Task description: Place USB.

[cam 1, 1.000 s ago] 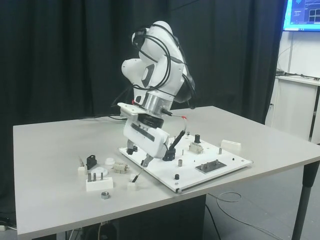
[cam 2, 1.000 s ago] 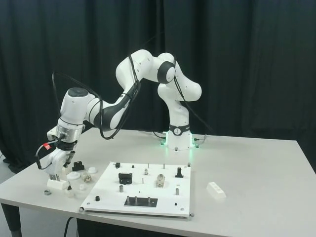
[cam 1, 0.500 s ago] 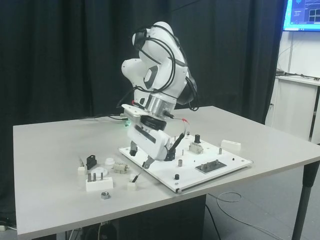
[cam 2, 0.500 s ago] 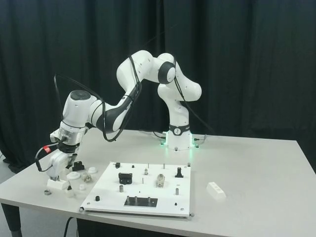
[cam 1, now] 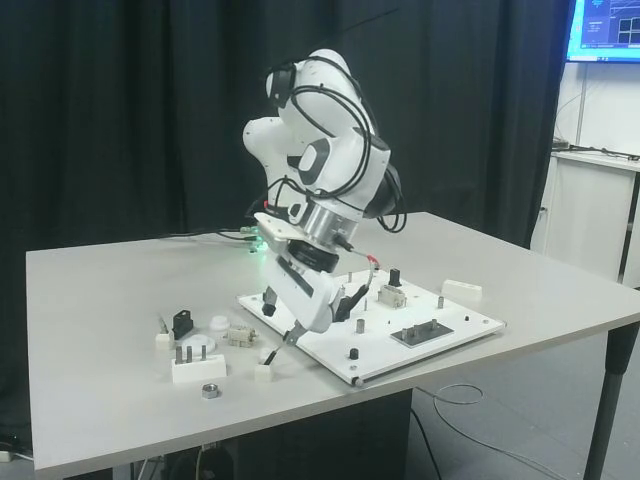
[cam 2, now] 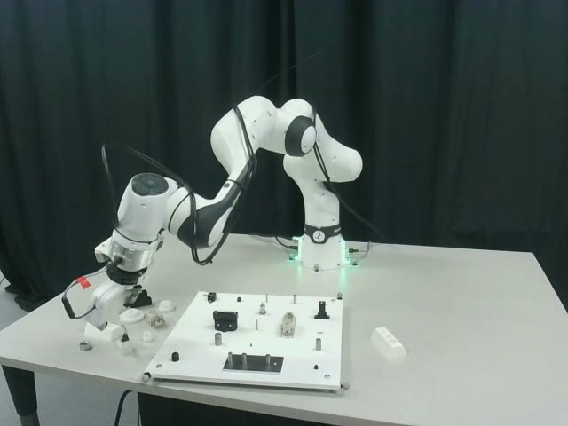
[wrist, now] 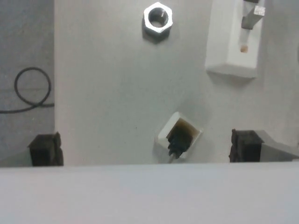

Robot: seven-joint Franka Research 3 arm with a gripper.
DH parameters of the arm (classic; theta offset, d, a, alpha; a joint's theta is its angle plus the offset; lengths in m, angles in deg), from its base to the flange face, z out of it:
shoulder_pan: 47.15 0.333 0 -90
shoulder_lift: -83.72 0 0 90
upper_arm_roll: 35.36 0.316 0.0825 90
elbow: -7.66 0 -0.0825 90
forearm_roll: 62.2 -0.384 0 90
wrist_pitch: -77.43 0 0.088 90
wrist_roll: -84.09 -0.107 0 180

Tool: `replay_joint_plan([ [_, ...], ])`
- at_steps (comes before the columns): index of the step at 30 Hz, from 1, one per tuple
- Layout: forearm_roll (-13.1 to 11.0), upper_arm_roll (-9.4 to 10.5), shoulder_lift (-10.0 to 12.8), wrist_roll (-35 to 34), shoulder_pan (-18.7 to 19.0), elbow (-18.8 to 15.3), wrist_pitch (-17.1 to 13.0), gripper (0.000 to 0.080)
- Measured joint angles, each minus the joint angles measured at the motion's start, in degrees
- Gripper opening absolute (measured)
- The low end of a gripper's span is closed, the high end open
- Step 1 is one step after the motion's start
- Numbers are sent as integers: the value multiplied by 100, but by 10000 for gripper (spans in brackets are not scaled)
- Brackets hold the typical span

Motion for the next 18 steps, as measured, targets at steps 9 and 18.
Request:
replay_joint_plan([
  [9,33,59,369,-263,-56,646,627,800],
  [18,27,147,740,-356,-174,1333,1178,800],
])
